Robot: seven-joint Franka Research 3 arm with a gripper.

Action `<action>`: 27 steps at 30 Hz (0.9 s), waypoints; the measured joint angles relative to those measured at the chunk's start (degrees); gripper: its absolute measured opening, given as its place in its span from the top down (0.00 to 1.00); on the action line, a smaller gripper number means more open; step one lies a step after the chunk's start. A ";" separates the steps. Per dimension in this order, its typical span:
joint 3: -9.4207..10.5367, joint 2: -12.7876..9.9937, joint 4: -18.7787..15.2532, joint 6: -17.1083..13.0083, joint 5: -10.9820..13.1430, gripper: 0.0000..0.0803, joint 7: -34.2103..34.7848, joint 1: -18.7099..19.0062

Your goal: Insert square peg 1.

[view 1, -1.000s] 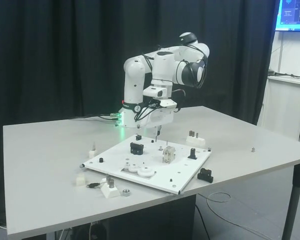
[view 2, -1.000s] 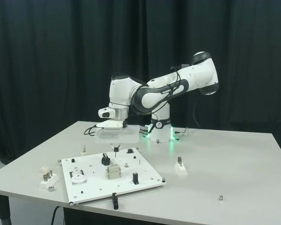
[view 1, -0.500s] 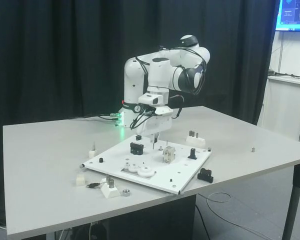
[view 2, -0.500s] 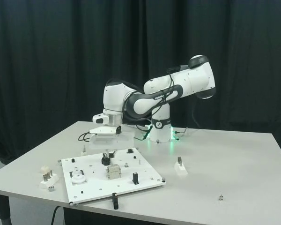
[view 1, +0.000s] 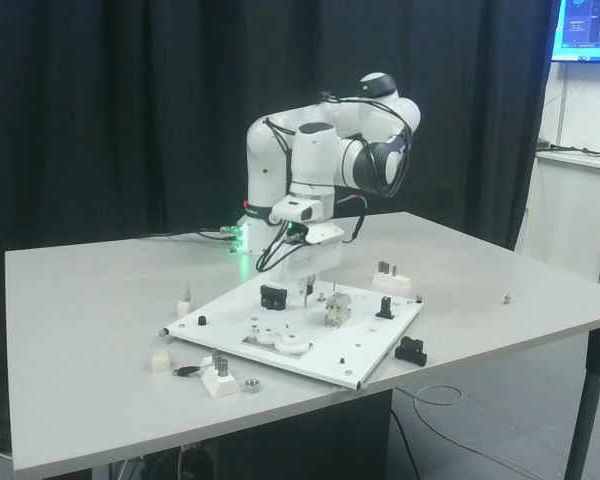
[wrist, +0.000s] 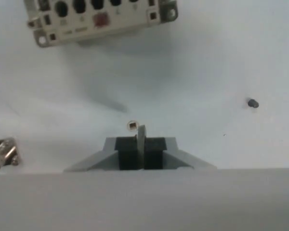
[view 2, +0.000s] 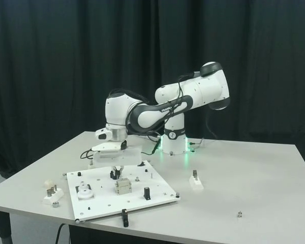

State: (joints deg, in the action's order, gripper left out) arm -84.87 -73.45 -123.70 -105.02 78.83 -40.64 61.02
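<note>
The white Franka arm (view 1: pixel 320 160) is reaching over the white assembly board (view 1: pixel 365 345) on the grey table (view 1: pixel 80 300). Its gripper (wrist: pixel 140 137) is pinching a thin square peg (wrist: pixel 141 141) between closed fingers, holding it upright just above the board beside a small square hole (wrist: pixel 132 126). A multi-pin connector block (wrist: pixel 98 19) is lying nearby, and a black screw (wrist: pixel 253 103) is sitting well apart.
</note>
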 joint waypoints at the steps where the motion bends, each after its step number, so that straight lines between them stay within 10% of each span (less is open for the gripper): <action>1: 0.06 -0.08 0.30 0.18 0.00 0.97 0.01 -0.31; 27: 1.71 -0.59 2.95 2.10 0.00 0.97 0.02 -3.48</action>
State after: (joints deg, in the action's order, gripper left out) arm -83.16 -74.04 -120.75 -102.93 78.83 -40.63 57.54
